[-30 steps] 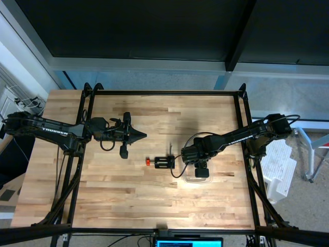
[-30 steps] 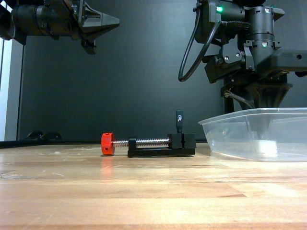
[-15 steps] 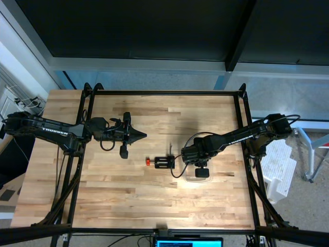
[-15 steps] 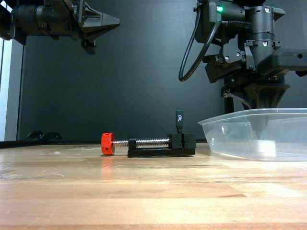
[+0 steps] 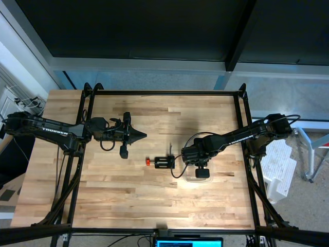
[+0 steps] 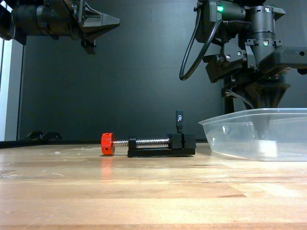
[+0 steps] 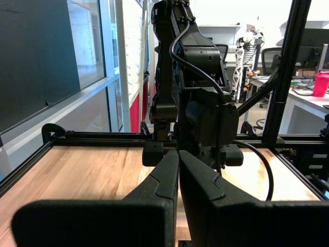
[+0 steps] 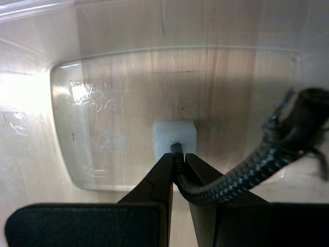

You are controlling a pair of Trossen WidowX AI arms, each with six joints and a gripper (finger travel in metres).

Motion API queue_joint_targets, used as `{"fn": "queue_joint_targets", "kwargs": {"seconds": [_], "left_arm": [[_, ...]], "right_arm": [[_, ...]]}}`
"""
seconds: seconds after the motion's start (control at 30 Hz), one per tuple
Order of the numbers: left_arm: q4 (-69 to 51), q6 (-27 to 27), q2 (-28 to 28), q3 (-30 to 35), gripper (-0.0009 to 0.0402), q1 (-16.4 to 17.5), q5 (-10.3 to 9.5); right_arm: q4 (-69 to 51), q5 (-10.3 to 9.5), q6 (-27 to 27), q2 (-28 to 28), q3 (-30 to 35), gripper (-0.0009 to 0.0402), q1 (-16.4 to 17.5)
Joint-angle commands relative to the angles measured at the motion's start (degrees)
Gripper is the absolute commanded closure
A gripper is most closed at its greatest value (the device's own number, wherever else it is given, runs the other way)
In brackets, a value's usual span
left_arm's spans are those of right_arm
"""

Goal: Pick the USB-C connector and install on taskboard

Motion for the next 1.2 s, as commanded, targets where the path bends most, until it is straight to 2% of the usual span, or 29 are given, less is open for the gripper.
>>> {"fn": "queue_joint_targets", "kwargs": {"seconds": [0.03, 0.33, 0.73, 0.83, 1.2], "left_arm": [[0.0, 0.02, 0.02, 0.0, 0.0393, 0.02, 0.0], [0.0, 0.02, 0.02, 0.0, 0.0393, 0.02, 0.0], [0.0, 0.02, 0.02, 0.0, 0.0393, 0.0, 0.0], [0.0, 0.02, 0.02, 0.0, 0.0393, 0.0, 0.0], [0.0, 0.02, 0.02, 0.0, 0.0393, 0.02, 0.0]], "right_arm": [[-0.26, 0.04, -0.35, -0.66, 0.0, 0.0393, 0.0], [-1.6, 0.02, -0.31, -3.78, 0.46, 0.0393, 0.0], [-11.91, 0.72, -0.33, -8.02, 9.14, 0.0393, -0.11], [-13.62, 1.6, -0.31, -8.63, 10.51, 0.0393, -0.11], [-13.86, 1.6, -0.31, -9.05, 11.04, 0.0393, -0.37]]}}
